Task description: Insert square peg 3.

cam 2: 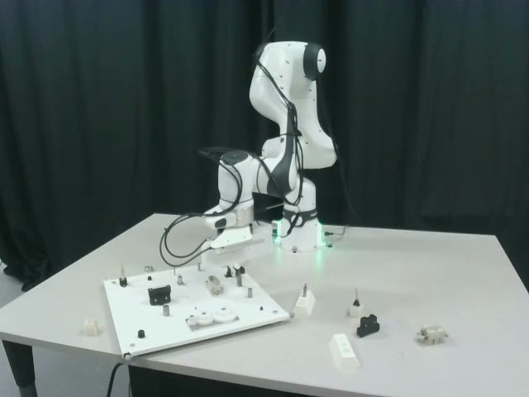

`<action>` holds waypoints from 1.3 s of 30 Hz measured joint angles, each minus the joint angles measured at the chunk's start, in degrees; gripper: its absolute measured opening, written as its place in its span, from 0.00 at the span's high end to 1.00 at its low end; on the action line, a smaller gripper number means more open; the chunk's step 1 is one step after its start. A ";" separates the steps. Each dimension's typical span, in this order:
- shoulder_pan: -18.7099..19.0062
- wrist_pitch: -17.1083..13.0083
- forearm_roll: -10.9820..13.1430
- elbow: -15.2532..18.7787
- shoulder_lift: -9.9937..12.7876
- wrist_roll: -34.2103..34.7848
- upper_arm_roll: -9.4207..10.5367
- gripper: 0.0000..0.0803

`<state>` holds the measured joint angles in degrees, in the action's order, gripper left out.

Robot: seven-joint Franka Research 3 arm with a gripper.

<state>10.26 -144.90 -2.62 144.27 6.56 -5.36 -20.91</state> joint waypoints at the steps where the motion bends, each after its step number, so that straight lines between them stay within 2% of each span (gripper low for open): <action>1: 0.00 0.00 0.00 0.00 0.06 -0.02 -0.01 0.86; 14: -0.01 -1.00 1.16 0.07 1.09 -0.98 -0.03 0.86; 31: 0.16 -0.83 2.83 0.13 0.56 -1.22 0.18 0.86; 32: 0.23 -0.76 2.83 0.13 0.44 -1.22 0.18 0.66; 39: 0.58 0.41 2.83 0.11 -0.62 -1.22 0.18 0.66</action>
<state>10.85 -144.49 0.21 144.38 5.94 -6.59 -20.73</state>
